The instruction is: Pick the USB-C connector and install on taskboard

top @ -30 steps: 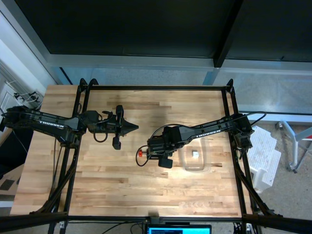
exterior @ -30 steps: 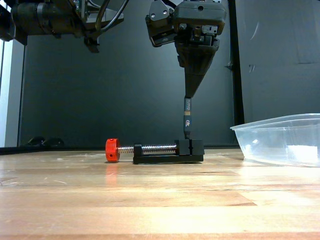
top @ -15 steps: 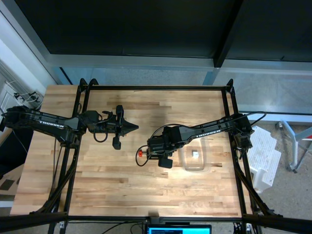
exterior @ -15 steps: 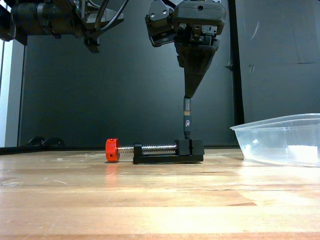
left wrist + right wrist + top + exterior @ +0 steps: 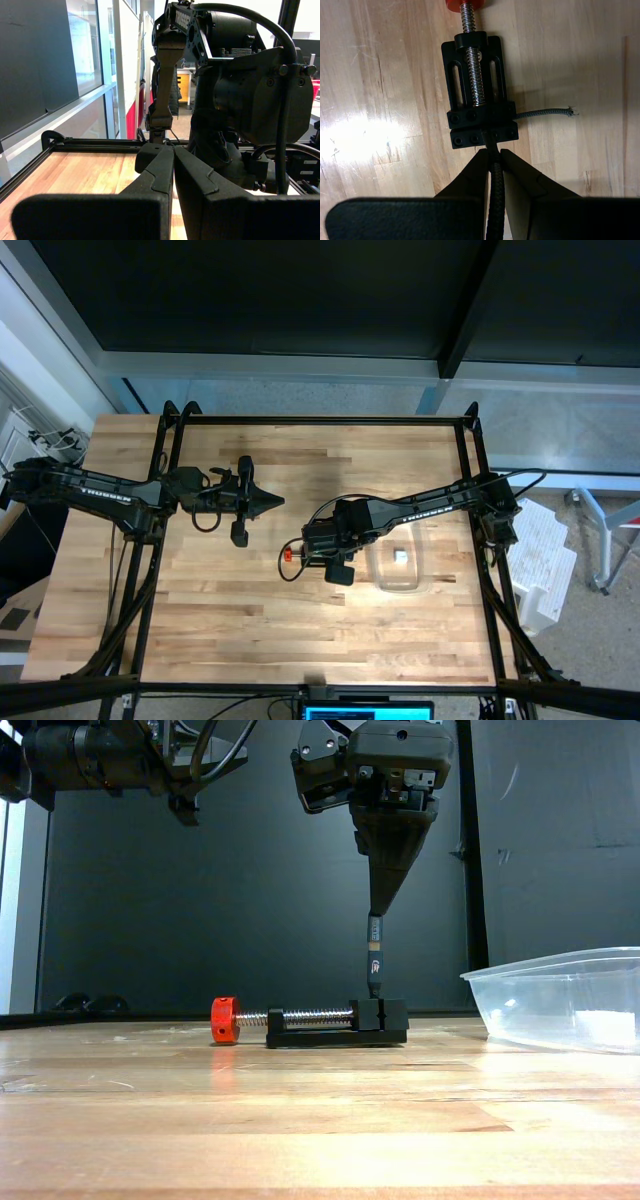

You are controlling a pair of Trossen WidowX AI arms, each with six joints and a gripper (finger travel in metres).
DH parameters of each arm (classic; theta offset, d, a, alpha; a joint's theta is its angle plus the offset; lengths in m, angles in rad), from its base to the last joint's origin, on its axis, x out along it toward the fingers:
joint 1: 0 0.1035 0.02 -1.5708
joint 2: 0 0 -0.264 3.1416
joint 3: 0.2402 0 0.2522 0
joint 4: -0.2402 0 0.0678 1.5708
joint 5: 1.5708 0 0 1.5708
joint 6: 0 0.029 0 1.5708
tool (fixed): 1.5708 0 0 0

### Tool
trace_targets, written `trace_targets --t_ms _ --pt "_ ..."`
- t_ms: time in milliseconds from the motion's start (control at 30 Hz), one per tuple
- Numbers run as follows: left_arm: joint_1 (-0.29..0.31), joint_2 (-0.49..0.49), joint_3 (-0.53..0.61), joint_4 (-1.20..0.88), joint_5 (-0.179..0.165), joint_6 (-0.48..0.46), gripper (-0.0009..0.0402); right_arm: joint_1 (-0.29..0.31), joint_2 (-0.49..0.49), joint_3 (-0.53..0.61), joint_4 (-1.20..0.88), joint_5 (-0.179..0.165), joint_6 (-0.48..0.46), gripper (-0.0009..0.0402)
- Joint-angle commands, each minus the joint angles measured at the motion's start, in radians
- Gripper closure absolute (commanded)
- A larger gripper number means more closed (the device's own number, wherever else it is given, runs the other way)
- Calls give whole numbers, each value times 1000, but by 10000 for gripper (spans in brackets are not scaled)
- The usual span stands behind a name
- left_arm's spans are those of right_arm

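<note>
The taskboard (image 5: 336, 1025) is a small black block with a threaded rod and a red-orange knob (image 5: 225, 1020), lying on the wood near the table's middle (image 5: 300, 553). My right gripper (image 5: 375, 915) hangs straight above the block's right end, shut on the USB-C connector (image 5: 374, 960). The thin dark plug stands upright with its lower tip at the block's top. The right wrist view shows the connector (image 5: 494, 170) pinched between the fingers, touching the taskboard (image 5: 480, 100) at its clamp end. My left gripper (image 5: 278, 502) hovers at the back left, shut and empty (image 5: 174, 150).
A clear plastic tray (image 5: 400, 587) sits just right of the block, its rim (image 5: 550, 963) close to the right arm, with a small white square piece (image 5: 400, 555) inside. A thin frayed cable (image 5: 545, 114) lies beside the block.
</note>
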Motion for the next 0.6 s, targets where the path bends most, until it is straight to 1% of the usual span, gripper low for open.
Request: trace_targets --t_ms 33,600 --pt "0 0 0 0 0 0 393 0 0 -5 -1 0 3 393" --pt "0 0 0 0 0 0 393 -1 0 -5 8 -2 10 393"
